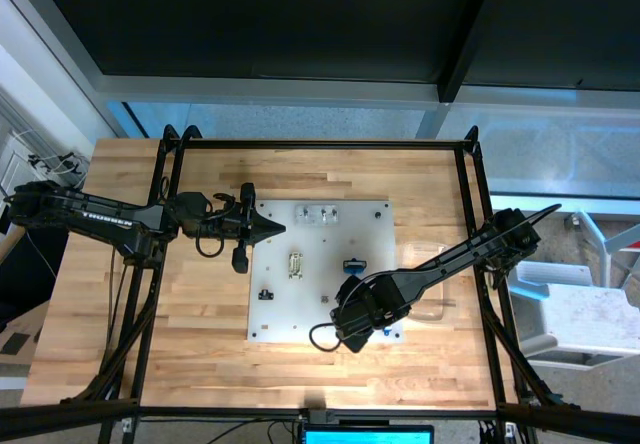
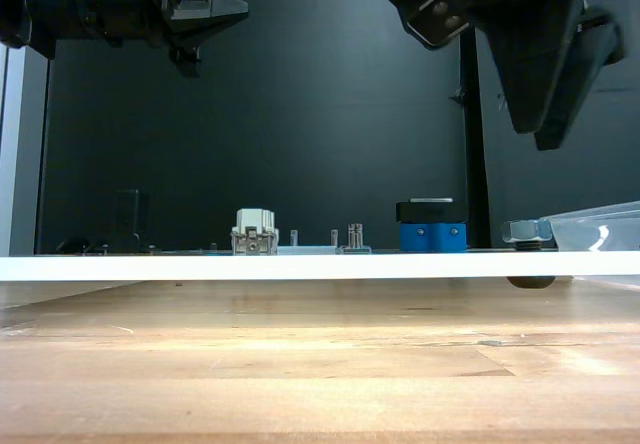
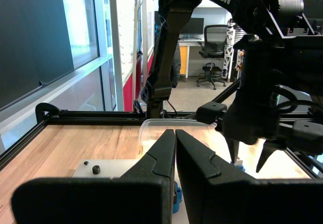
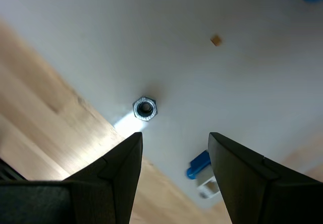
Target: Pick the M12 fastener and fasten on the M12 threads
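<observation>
- High view: the left gripper (image 1: 272,229) is hanging over the left edge of the white board (image 1: 300,309), well apart from the work. The right gripper (image 1: 352,326) is hovering over the board's near right part, beside the clear tray (image 1: 432,304). Its body is covering the spot below it, so the nut is not showing here. The tray is looking bare of any nut.
- Low view: the M12 fastener (image 2: 525,231) is sitting low at the board's right end, in front of the tray. No ribs of the M12 threads are showing beneath it. The right gripper is hanging high above it, touching nothing.
- Left wrist view: the left gripper's fingers (image 3: 161,156) are lying pressed together with nothing between them. Across the board, the right gripper's tips are standing apart.
- Right wrist view: the right gripper's fingers (image 4: 121,168) are spread wide and carrying nothing. The nut is lying on the white plate beyond them, with a dark core (image 4: 145,108) in its bore that I am reading as the stud's top.
- Judgement: the nut is looking seated on its stud, so the step in hand is letting go and checking.
- Next move: if the nut is not fully down, it is calling for a centred descent, a light grip on the flats and another turn. Otherwise, a straight lift clear.
</observation>
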